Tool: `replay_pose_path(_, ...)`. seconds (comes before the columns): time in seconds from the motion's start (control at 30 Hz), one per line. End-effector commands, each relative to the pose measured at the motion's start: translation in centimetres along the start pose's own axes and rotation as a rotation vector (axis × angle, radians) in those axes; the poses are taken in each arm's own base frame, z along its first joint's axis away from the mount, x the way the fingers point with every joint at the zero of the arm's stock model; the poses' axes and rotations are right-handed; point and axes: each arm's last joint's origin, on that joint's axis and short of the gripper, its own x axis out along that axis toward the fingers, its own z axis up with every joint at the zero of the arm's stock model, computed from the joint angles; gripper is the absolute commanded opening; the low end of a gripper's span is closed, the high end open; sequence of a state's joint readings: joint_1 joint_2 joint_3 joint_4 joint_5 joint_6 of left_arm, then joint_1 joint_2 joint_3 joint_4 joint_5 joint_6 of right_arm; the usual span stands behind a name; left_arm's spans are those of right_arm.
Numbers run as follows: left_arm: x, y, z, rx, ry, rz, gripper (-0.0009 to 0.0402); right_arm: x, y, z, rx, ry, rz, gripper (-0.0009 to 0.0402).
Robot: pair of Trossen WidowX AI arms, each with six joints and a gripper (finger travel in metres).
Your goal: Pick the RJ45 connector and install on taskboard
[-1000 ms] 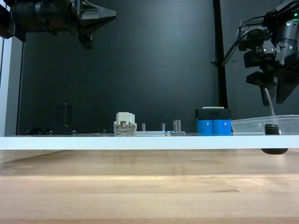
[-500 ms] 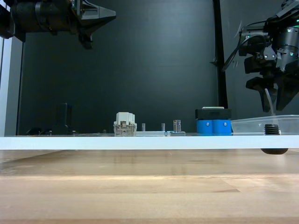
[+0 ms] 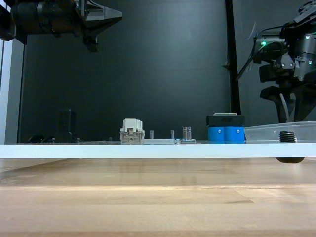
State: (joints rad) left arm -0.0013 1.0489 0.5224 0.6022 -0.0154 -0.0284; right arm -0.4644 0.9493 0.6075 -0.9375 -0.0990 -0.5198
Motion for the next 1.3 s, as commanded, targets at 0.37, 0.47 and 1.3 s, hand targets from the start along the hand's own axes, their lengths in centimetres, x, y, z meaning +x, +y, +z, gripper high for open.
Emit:
replay_pose_path(0.37,0.0,0.0,0.01,0.0,0.0,0.0,0.0,0.96,-0.34,0.57,0.012,0.026,0.014,0.0199)
replay_pose_path(0.47,0.0,0.0,0.01,0.0,0.0,0.0,0.0,1.22,-0.41,0.68,0.012,0.036,0.019,0.0199)
replay_pose_path(1.3,0.0,0.0,0.01,0.0,0.0,0.0,0.0,1.4,-0.39,0.8,0.006,0.041,0.026,0.006)
